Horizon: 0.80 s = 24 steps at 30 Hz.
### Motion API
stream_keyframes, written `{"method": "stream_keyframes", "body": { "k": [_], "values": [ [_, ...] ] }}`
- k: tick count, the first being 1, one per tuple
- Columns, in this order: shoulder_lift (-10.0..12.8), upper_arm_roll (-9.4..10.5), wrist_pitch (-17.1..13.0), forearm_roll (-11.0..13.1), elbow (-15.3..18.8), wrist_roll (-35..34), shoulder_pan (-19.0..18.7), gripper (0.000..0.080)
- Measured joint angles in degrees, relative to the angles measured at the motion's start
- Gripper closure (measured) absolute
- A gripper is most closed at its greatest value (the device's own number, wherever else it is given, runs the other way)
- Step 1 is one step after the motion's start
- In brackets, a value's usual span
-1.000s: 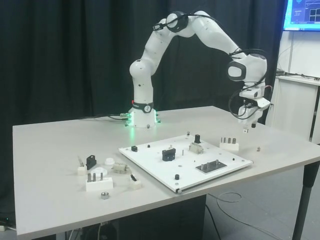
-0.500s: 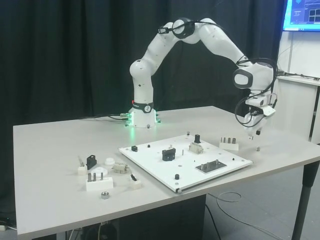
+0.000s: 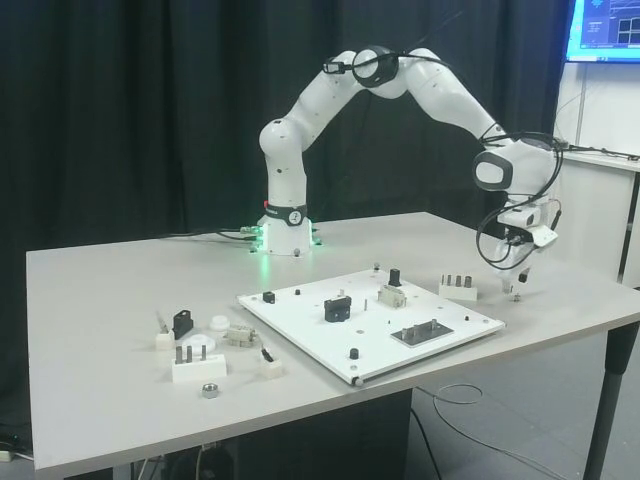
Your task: Pick BNC.
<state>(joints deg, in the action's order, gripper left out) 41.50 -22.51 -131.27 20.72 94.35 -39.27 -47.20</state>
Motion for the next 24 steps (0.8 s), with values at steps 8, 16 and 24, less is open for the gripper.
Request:
{"method": "stream_keyframes", "body": {
  "k": [8, 16, 24],
  "values": [
    [2.1, 0.28, 0.0, 0.6, -1.6, 0.0, 0.0, 0.0003],
    [3.1, 0.58, -0.1, 1.3, -2.0, 0.0, 0.0, 0.0003],
    [3.5, 0.70, -0.8, 1.3, -2.0, 0.0, 0.0, 0.0003]
  ]
}}
